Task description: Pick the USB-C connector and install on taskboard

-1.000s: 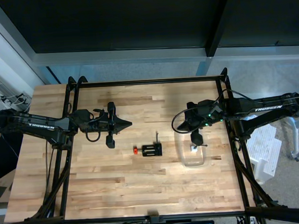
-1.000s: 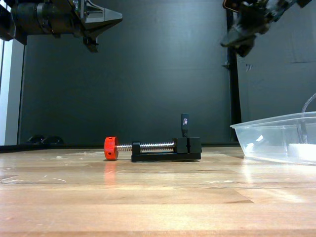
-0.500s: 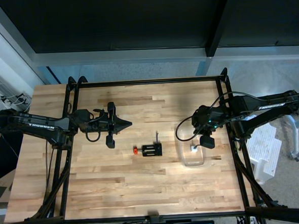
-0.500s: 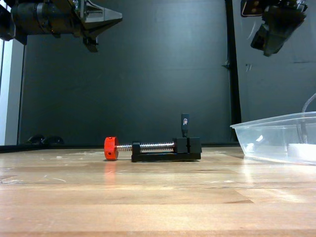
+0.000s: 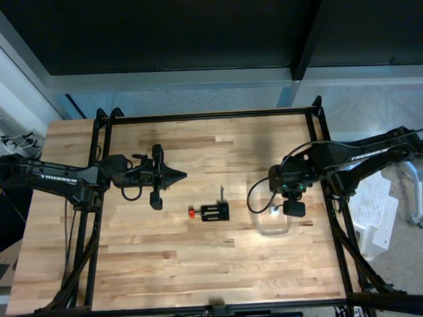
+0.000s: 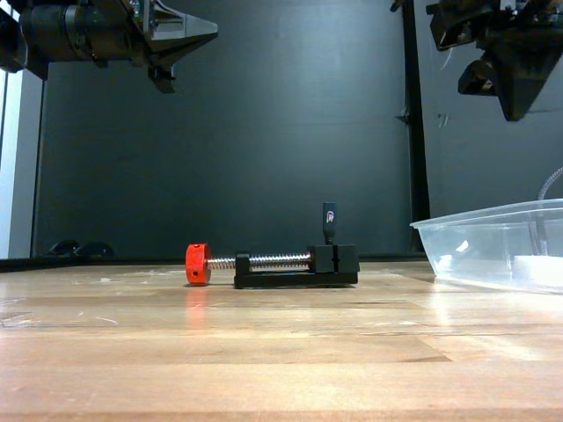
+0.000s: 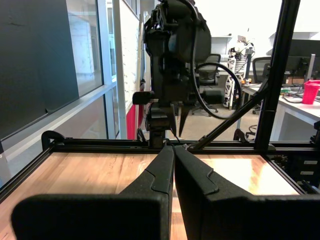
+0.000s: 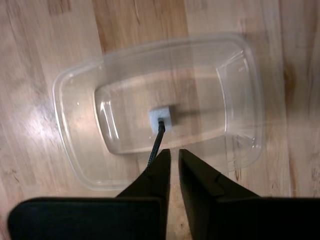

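Observation:
The taskboard (image 5: 215,213), a small black block with a red-orange knob (image 6: 198,263), lies mid-table. The USB-C connector (image 6: 329,221) stands upright as a short dark plug on the block's right end (image 6: 334,260), and reads as a thin dark stick (image 5: 221,194) from above. My right gripper (image 5: 294,209) hangs high over the clear tray (image 5: 264,227), well right of the block; in the right wrist view its fingers (image 8: 161,172) are shut to a thin slit, holding nothing. My left gripper (image 5: 177,176) is shut and parked high, left of the block.
The clear plastic tray (image 8: 75,150) holds a small white square piece (image 8: 161,119) with a dark cable running off it. The black frame rails (image 5: 209,116) border the wooden table. The tray's wall (image 6: 493,242) rises at the right in the low view.
My right gripper has swung right and toward the near edge, ending over the tray. The left arm, the taskboard and the connector have not moved.

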Available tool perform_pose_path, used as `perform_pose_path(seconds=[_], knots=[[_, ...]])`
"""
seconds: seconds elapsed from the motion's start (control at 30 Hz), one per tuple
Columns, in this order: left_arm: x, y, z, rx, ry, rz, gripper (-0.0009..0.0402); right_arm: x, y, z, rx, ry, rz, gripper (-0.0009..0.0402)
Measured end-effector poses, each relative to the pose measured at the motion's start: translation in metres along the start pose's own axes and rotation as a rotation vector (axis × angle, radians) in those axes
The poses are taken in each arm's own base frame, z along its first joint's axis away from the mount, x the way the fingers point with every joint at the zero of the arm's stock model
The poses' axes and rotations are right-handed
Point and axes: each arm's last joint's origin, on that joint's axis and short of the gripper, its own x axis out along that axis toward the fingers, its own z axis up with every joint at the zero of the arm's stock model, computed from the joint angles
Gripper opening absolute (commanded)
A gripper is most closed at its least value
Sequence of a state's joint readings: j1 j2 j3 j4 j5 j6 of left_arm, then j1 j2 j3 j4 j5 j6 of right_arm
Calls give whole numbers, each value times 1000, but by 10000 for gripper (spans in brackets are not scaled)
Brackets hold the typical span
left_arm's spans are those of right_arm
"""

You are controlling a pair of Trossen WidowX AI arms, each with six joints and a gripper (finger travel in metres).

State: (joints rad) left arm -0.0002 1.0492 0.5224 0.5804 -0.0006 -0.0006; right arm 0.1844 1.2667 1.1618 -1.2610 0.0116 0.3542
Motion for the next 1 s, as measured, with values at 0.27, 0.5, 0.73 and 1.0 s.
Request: perform_pose_path(seconds=[0.27, 0.5, 0.73, 1.0], knots=[[0, 0, 0, 0, 0, 0, 0, 15, 9, 1, -35, 37, -48, 170], [0, 0, 0, 0, 0, 0, 0, 23, 16, 1, -72, 16, -75, 207], [0, 0, 0, 0, 0, 0, 0, 34, 18, -2, -75, 39, -78, 213], [0, 0, 0, 0, -1, 0, 0, 50, 21, 0, -87, 63, -87, 212]])
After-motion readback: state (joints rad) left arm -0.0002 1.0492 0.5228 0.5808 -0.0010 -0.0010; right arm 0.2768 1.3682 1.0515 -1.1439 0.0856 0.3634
